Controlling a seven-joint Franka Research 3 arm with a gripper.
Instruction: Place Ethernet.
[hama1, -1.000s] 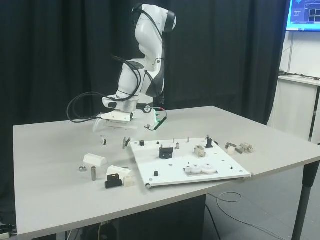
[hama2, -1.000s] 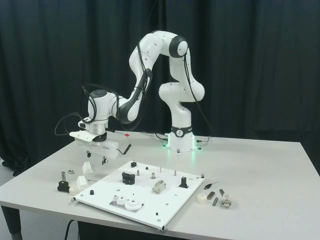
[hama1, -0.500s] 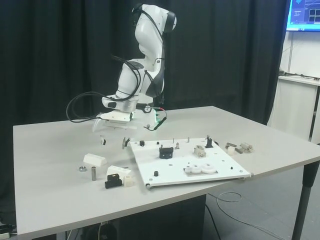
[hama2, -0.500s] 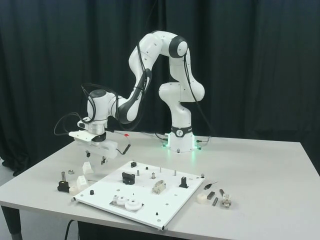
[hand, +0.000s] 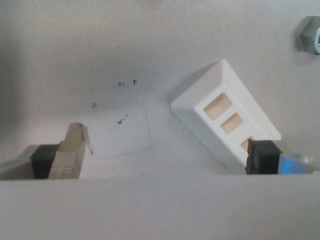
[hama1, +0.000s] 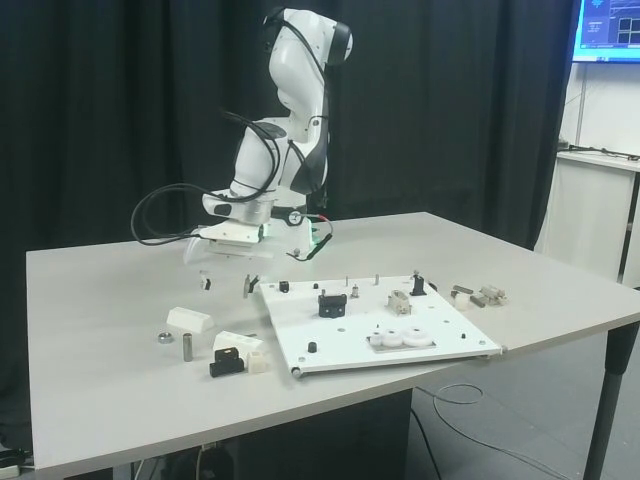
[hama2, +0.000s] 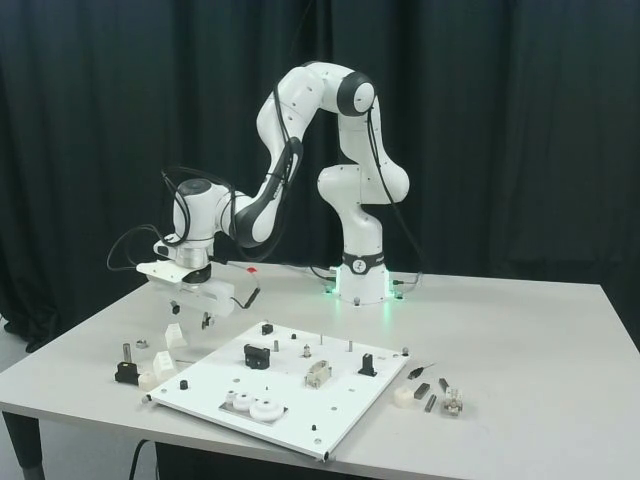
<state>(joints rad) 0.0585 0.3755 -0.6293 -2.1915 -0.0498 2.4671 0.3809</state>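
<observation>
My gripper (hand: 155, 161) is hanging just above the table (hand: 75, 50), jaws standing wide apart and clamping nothing. The plug (hand: 73, 149) is sitting right against one fingertip pad, clip outward. I cannot tell whether it is lying on the table or clinging to that pad. The other pad is hovering over the corner of the white socket block (hand: 225, 117), which is lying at a slant with its ports facing up. A nut (hand: 311, 35) is lying well apart from it, and the white board (hama1: 380, 320) is lying off to the side.

I'm judging the placing as not yet settled. To do it well, I'm wanting the plug free of the pad before lifting, so a straight rise with no sideways drag. I'm also minding that far fingertip, which could nudge the block.
</observation>
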